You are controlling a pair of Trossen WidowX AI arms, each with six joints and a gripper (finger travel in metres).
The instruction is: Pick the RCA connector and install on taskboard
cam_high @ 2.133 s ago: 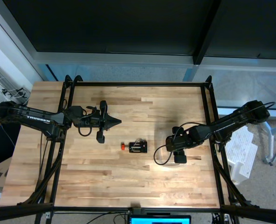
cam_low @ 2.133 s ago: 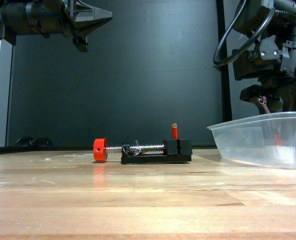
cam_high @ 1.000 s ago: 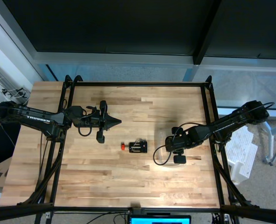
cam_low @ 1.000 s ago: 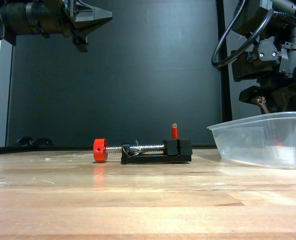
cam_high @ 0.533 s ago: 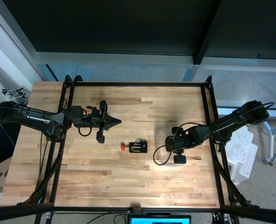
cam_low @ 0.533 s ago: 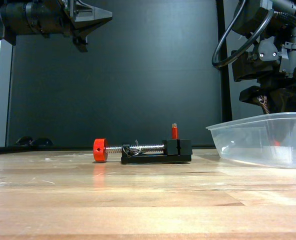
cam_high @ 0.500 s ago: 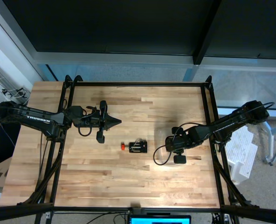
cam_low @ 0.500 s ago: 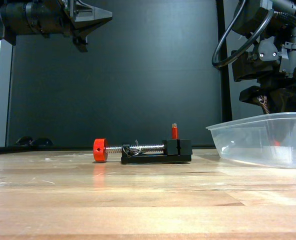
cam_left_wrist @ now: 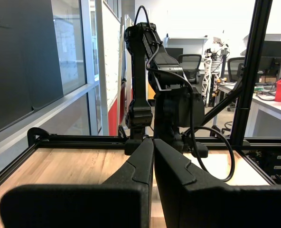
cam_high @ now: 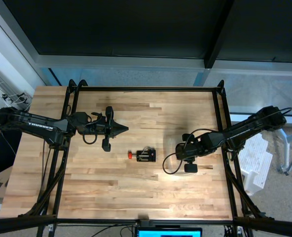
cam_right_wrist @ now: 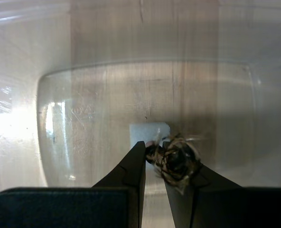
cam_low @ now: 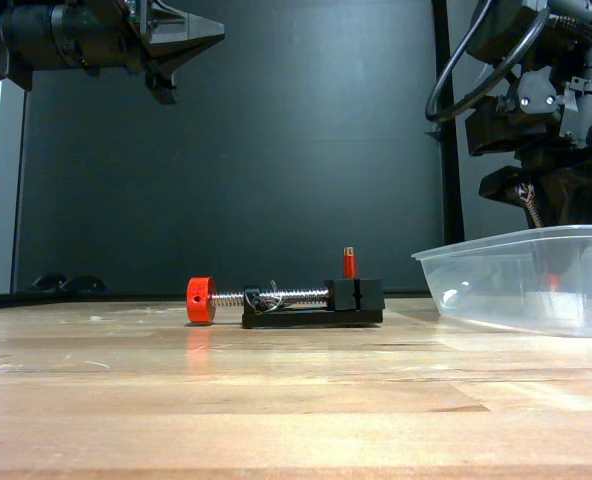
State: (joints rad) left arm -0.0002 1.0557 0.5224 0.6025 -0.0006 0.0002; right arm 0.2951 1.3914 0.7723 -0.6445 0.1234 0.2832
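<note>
- "TROSSEN" in white on L arm (cam_high: 37, 126).
- RCA connector (cam_right_wrist: 150, 131): small whitish block on the floor of the clear tray (cam_right_wrist: 22, 71), which sits right of the taskboard (cam_high: 145, 156).
- R gripper (cam_right_wrist: 153, 144) above it, apart; fingers a crack apart, wiry tuft (cam_right_wrist: 177, 159) at one tip.
- L gripper (cam_left_wrist: 153, 139) pressed together, empty, up in air.

High cam looks down from the near edge, low cam sits level at tabletop; both share taskboard (cam_high: 146, 156) and clear tray (cam_low: 476, 285). Left gripper (cam_left_wrist: 153, 142) cam, raised at left, faces right arm (cam_left_wrist: 169, 85). Right gripper (cam_right_wrist: 153, 154) cam looks close into the tray.
</note>
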